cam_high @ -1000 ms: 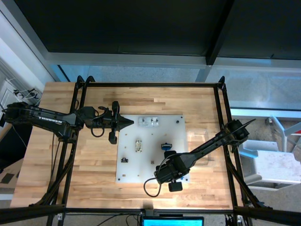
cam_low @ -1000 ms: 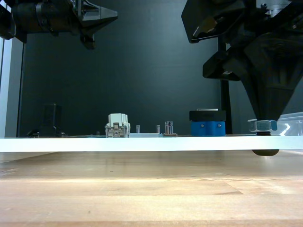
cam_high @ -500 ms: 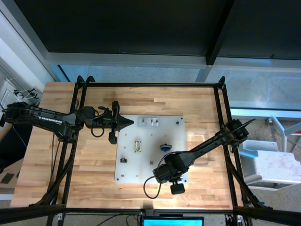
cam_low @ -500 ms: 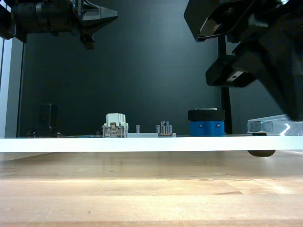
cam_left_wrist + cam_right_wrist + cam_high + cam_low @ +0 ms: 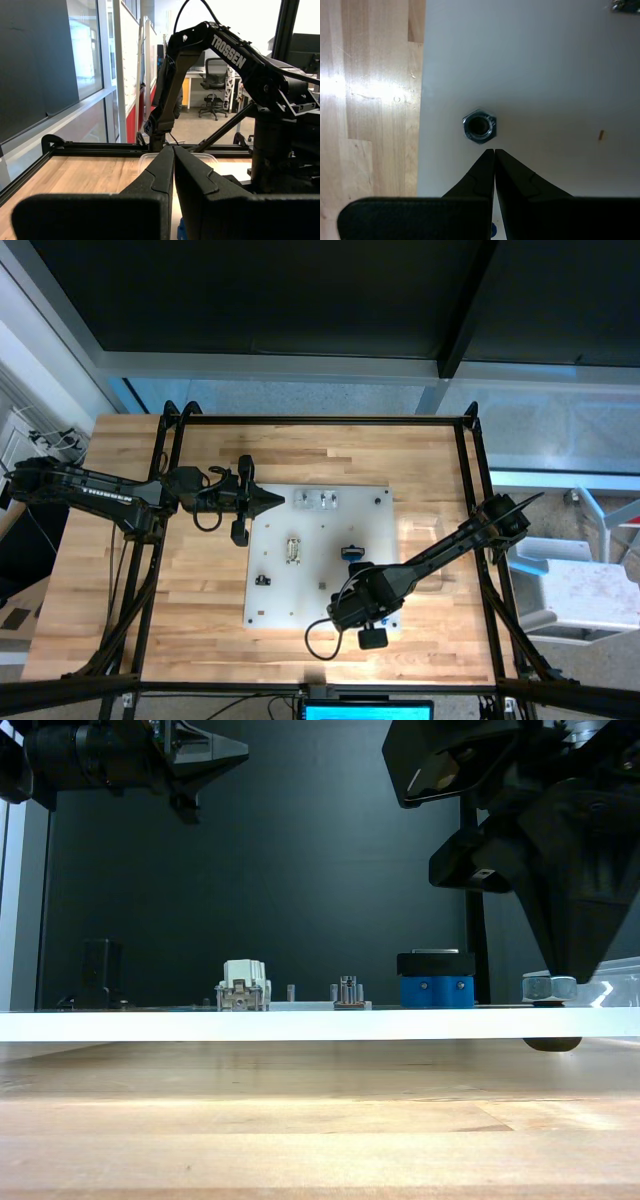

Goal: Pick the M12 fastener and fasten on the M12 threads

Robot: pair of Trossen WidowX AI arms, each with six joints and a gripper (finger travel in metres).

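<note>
In the right wrist view, the right gripper [image 5: 494, 151] is pointing down at the white board [image 5: 545, 75]. Its jaws are pressing together with nothing between them. The silver nut [image 5: 479, 126] is lying flat just beyond the tips, apart from them, and its centre is showing dark. The board's edge is running near the nut, and the wooden worktop [image 5: 370, 100] is showing past that edge.

In the low view, the right gripper is hanging over the near right end of the board, with its tip coming down right at the nut [image 5: 548, 987]. I cannot tell from here if they are touching. The nut is sitting low on its stud [image 5: 547, 1002], with only a thin dark strip showing beneath it. A blue part [image 5: 437, 990] is standing on the board to the left of the nut. The left gripper [image 5: 243, 754] is hovering high up at the left side.

In the high view, the right arm [image 5: 450, 540] is reaching inward and covering the board's near right corner, so it is hiding the nut. The left gripper [image 5: 278, 499] is pointing over the board's far left edge.

In the left wrist view, the left gripper's jaws are pressing together and holding nothing. They are facing across toward the right arm and a clear container [image 5: 180, 158].
</note>
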